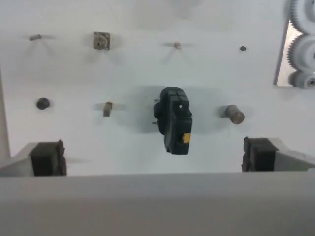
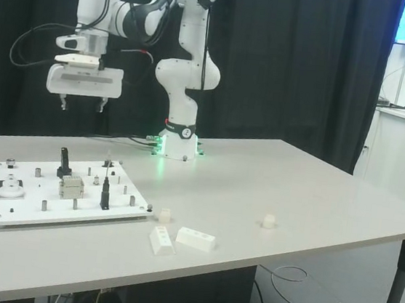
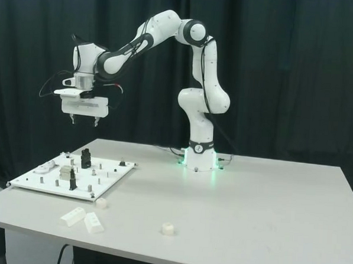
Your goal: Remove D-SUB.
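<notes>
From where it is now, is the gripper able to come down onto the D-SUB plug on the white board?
Probably yes. The gripper hangs open high above the board, and the black D-SUB stands right between its fingers in the wrist view, with nothing over it.

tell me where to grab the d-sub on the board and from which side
Probably by its black upright body, coming straight down from above. In the wrist view the D-SUB sits between the open gripper fingers, standing up off the white board. Its two long flat sides look best for the pads; the pegs around it stand apart from it.
</notes>
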You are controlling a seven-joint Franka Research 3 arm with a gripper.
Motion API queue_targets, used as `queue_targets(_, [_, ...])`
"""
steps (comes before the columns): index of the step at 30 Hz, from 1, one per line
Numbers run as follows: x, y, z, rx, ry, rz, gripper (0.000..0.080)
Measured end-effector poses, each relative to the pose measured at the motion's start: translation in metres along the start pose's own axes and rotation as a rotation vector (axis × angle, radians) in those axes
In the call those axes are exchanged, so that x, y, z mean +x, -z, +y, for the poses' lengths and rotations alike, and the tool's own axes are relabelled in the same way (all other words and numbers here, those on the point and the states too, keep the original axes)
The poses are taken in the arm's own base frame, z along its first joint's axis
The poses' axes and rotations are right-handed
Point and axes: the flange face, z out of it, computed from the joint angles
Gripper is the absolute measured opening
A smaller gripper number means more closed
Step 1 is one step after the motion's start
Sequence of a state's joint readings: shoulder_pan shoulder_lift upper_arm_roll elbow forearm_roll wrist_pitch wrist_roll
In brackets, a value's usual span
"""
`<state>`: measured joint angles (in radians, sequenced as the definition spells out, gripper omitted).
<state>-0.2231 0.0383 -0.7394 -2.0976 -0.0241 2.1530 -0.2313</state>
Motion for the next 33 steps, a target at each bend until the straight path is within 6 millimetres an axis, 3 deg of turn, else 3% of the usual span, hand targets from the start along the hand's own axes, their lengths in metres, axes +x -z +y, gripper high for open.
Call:
queue_targets(17, [0.016,-0.040,0.024,0.012,0.069,-0.046,0.0800])
queue_targets(33, [0.017,-0.077,0.036,0.034,0.082,-0.079,0.0800])
